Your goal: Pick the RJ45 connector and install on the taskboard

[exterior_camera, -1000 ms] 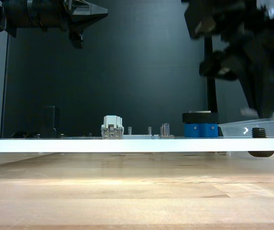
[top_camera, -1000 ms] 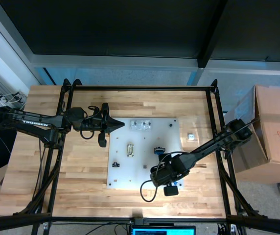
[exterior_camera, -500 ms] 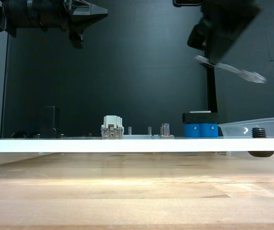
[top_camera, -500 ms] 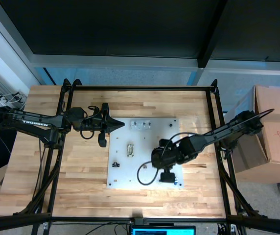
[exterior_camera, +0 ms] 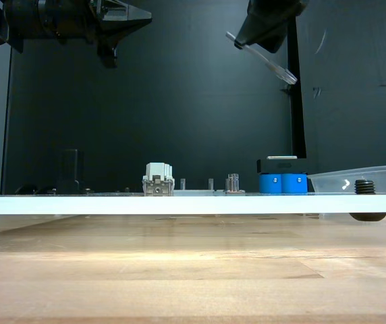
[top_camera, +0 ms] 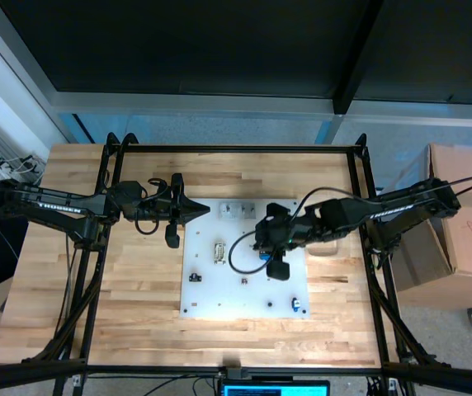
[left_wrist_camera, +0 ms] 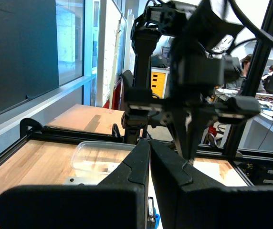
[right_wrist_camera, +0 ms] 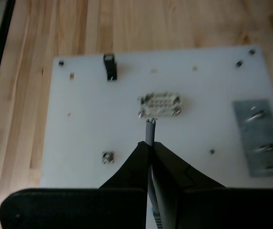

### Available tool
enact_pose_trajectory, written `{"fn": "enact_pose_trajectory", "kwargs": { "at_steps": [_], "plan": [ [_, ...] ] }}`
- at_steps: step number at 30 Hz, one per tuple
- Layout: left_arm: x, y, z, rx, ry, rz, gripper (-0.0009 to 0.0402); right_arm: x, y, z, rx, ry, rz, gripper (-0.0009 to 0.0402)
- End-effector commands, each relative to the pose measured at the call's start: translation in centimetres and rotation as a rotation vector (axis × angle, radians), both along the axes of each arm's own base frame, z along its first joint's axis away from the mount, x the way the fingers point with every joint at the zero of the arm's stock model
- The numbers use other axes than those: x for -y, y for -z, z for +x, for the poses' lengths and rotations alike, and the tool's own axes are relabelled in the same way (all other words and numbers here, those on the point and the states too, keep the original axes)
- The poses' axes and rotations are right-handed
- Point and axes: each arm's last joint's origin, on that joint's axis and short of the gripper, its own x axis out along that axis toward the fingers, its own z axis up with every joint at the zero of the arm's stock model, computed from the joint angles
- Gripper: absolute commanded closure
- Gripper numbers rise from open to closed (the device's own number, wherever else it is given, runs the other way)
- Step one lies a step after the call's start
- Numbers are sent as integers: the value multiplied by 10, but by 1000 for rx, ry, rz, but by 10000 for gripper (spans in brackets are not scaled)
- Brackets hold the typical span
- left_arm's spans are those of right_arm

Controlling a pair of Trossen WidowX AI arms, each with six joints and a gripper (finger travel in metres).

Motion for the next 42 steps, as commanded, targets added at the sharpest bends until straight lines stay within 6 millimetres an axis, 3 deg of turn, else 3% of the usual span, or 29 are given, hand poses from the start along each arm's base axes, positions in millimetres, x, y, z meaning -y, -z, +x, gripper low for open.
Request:
{"fn": "enact_pose_trajectory", "kwargs": {
  "at_steps": [1,13,18,25,33,42],
  "plan": [
    [0,0,0,1,0,0,393,9,-6,0,39,-14,13,393],
    [0,5,5,-21,11,6,386,58,-26,10,237,-207,94,393],
    [0,15,13,-63,3,7,345,83,-33,12,327,-273,114,393],
    [-1,27,32,-73,-3,10,270,116,-40,11,416,-236,90,393],
    [-4,24,62,-81,-73,67,216,125,-48,12,510,-261,141,393],
    [-7,13,91,-63,-102,108,199,125,-46,12,502,-273,190,393]
  ]
}}
